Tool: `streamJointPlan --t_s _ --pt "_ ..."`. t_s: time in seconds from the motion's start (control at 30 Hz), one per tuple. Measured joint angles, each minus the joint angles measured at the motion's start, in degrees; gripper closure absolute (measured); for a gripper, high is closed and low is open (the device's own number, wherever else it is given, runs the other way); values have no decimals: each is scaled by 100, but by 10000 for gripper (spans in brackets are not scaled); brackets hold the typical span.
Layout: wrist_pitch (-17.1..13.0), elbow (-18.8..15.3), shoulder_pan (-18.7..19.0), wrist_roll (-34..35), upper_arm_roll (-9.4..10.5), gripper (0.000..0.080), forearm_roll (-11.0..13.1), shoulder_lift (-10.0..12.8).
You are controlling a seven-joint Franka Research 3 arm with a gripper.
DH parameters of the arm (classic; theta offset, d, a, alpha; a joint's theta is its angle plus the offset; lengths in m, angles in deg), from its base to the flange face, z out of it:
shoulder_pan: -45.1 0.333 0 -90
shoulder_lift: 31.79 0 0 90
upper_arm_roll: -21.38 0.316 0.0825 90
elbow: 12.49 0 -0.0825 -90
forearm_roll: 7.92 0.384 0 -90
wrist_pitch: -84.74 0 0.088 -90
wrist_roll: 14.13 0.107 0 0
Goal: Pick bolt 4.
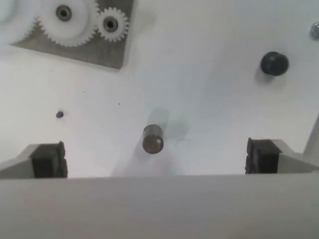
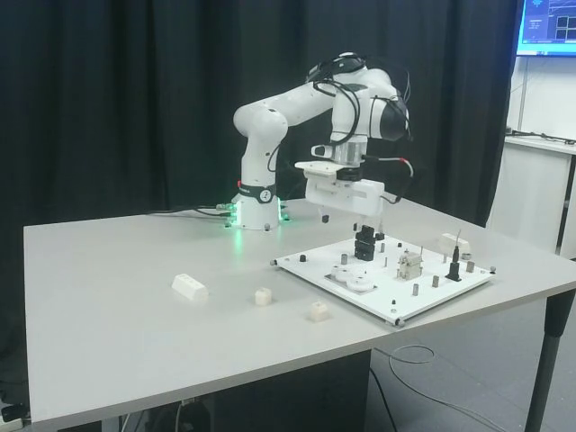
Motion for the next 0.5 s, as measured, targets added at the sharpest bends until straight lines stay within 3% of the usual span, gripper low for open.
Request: streamJointPlan --t_s 0.5 --pt "185 130 145 335 -339 3 -389 0"
